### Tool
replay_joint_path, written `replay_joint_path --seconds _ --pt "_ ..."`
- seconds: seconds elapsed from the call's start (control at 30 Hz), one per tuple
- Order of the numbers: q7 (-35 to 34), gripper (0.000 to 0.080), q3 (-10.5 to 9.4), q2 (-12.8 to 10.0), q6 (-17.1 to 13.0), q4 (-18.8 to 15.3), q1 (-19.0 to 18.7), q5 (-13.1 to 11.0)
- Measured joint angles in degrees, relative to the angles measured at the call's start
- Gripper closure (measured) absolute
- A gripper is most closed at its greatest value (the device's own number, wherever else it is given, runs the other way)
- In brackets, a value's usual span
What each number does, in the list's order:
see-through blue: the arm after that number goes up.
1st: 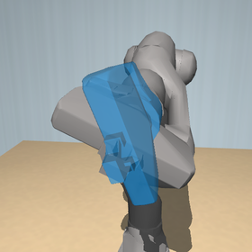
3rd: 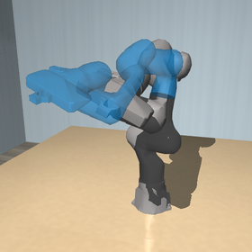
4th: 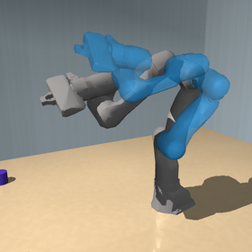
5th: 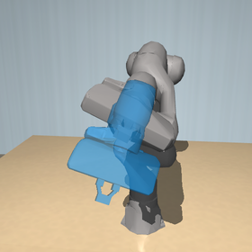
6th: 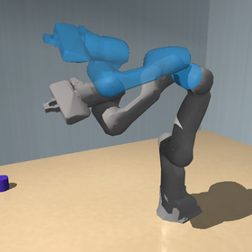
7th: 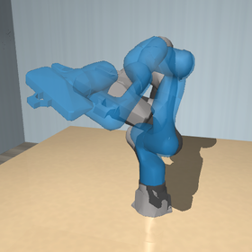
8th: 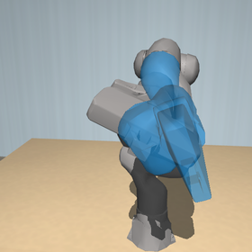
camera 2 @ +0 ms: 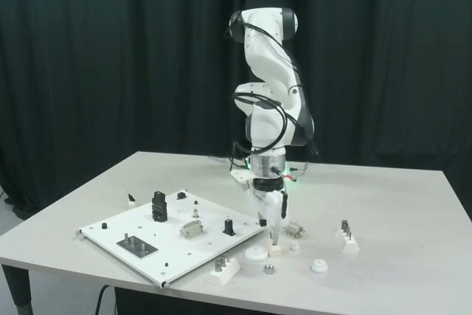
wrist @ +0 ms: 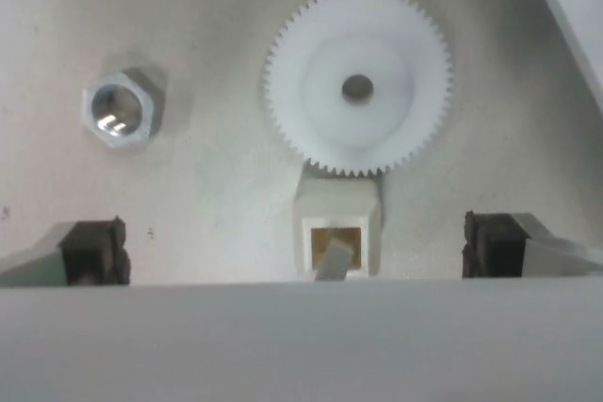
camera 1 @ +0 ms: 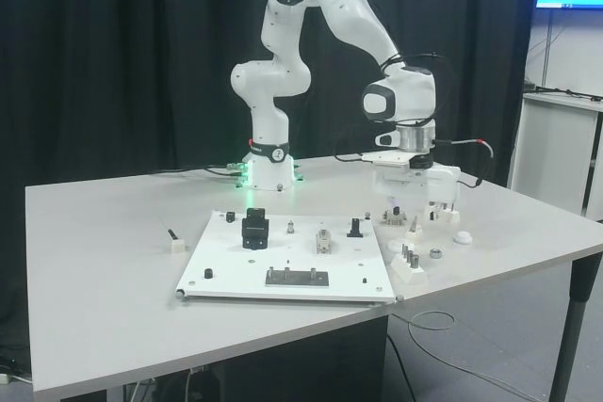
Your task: Pick Ethernet.
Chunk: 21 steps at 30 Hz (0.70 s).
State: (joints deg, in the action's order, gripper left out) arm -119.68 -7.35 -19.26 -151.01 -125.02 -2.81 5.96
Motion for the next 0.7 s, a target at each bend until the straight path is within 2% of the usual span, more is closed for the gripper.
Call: replay_joint_path --seconds 0.37,0.7 --pt "0.90 0.0005 0.37 1.96 2.15 0.01 0.06 0.09" --pt "1.69 0.0003 0.39 2.66 3.06 0.03 0.06 0.51"
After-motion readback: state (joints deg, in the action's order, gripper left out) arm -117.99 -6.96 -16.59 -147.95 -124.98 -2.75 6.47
